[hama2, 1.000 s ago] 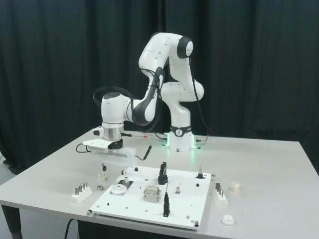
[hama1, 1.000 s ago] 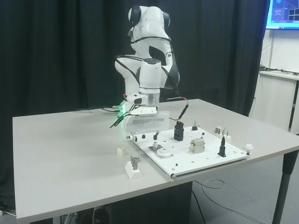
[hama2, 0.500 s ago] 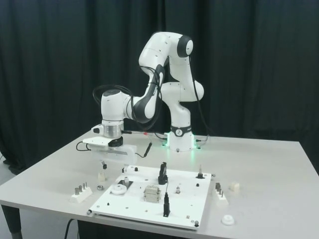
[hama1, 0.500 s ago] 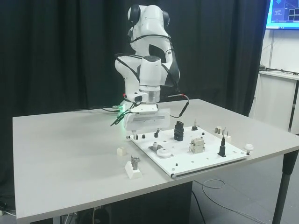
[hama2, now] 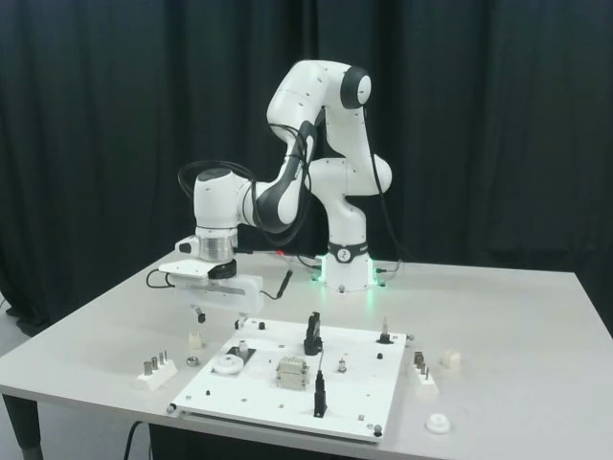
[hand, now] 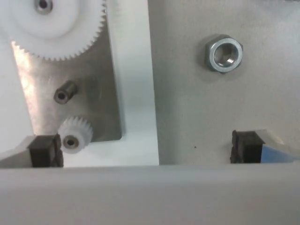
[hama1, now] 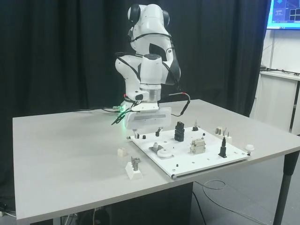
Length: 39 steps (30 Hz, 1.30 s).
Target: Pick round peg 4.
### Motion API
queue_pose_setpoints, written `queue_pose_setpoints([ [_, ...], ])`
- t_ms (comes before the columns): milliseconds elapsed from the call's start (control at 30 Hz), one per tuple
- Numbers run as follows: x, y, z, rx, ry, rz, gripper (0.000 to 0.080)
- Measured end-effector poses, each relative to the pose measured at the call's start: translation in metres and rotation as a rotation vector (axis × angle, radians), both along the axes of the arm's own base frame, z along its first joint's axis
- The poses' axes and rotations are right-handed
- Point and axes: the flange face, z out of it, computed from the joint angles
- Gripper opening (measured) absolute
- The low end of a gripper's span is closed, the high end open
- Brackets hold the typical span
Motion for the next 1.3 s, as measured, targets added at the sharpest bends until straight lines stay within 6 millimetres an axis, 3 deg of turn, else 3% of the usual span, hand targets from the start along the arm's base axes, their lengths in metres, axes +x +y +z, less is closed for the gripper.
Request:
queue_pose_setpoints([
  [1300,0.0045,0.0042,0.0086,0.008,-0.002,0.0,0.08],
])
